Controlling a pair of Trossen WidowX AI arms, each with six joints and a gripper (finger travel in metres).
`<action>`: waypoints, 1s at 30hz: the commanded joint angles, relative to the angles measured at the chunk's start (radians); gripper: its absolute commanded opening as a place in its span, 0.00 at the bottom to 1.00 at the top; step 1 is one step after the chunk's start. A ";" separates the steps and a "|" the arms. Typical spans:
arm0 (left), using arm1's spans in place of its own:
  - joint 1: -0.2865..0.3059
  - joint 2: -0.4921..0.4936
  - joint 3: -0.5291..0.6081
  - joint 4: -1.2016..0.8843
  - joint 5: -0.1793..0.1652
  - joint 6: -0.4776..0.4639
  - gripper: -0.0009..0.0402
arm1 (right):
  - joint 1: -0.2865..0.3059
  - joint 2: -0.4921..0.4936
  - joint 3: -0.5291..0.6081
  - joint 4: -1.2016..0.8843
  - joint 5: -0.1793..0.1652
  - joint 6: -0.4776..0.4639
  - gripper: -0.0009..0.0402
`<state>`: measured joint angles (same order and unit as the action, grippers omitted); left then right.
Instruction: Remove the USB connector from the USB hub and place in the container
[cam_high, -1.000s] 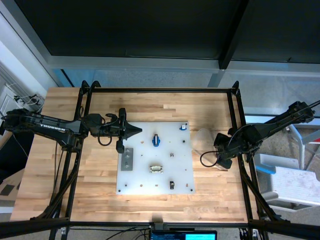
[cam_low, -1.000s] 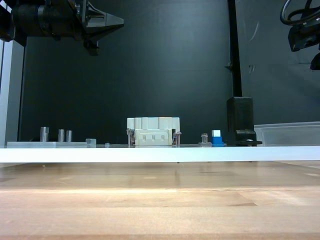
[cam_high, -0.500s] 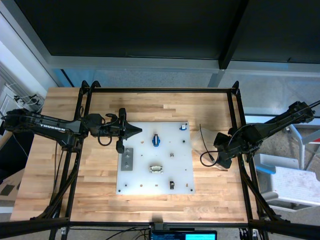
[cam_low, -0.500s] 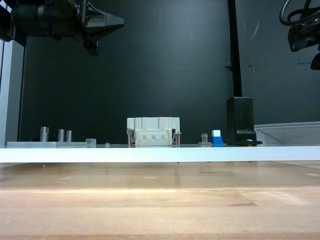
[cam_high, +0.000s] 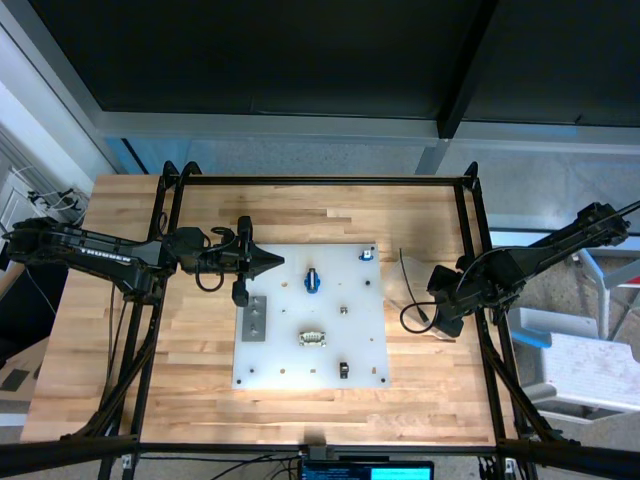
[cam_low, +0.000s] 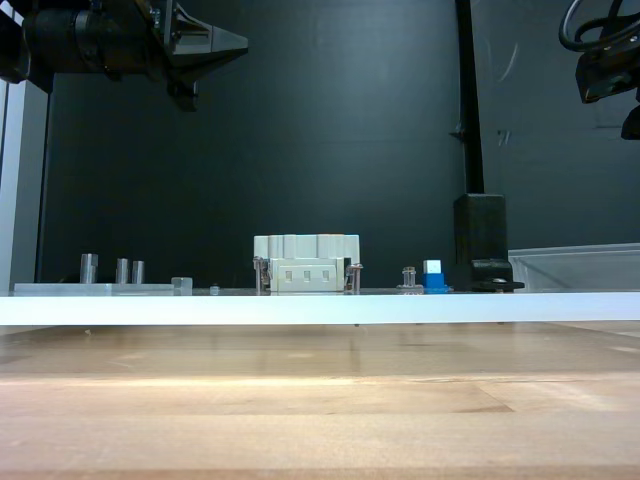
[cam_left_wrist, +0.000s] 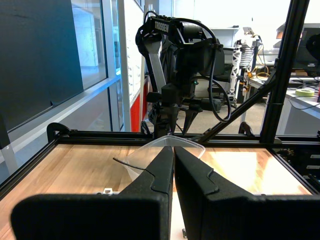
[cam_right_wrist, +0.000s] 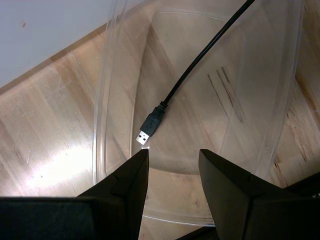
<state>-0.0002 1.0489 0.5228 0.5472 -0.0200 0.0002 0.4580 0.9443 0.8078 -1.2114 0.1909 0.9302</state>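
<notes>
Wooden table (cam_high: 190, 400) with the white board (cam_high: 360, 340) in the middle, and the clear container (cam_right_wrist: 102, 100) sits just off the board's right edge. The right gripper (cam_right_wrist: 171, 159) hangs over it, fingers spread, holding nothing. The left gripper (cam_left_wrist: 173, 150) is pinched together and empty above the board's far left corner. The USB hub (cam_high: 343, 370) is by the board's near edge, and the USB connector (cam_right_wrist: 150, 123) lies inside the container.

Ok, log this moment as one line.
USB connector in container | right gripper open above it | left gripper shut, over board's left edge

USB connector (cam_right_wrist: 150, 129) loose in clear container (cam_right_wrist: 103, 100); USB hub (cam_high: 344, 370) apart.
</notes>
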 joint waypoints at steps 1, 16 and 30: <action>0.000 0.000 0.000 0.000 0.000 0.000 0.02 | 0.000 0.000 0.000 0.002 0.000 0.000 0.36; 0.000 0.000 0.000 0.000 0.000 0.000 0.02 | 0.000 0.000 0.000 0.013 0.000 0.000 0.36; 0.000 0.000 0.000 0.000 0.000 0.000 0.02 | 0.001 0.000 0.000 0.020 0.000 0.000 0.36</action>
<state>-0.0002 1.0489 0.5228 0.5472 -0.0204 0.0002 0.4583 0.9443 0.8078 -1.1919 0.1905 0.9302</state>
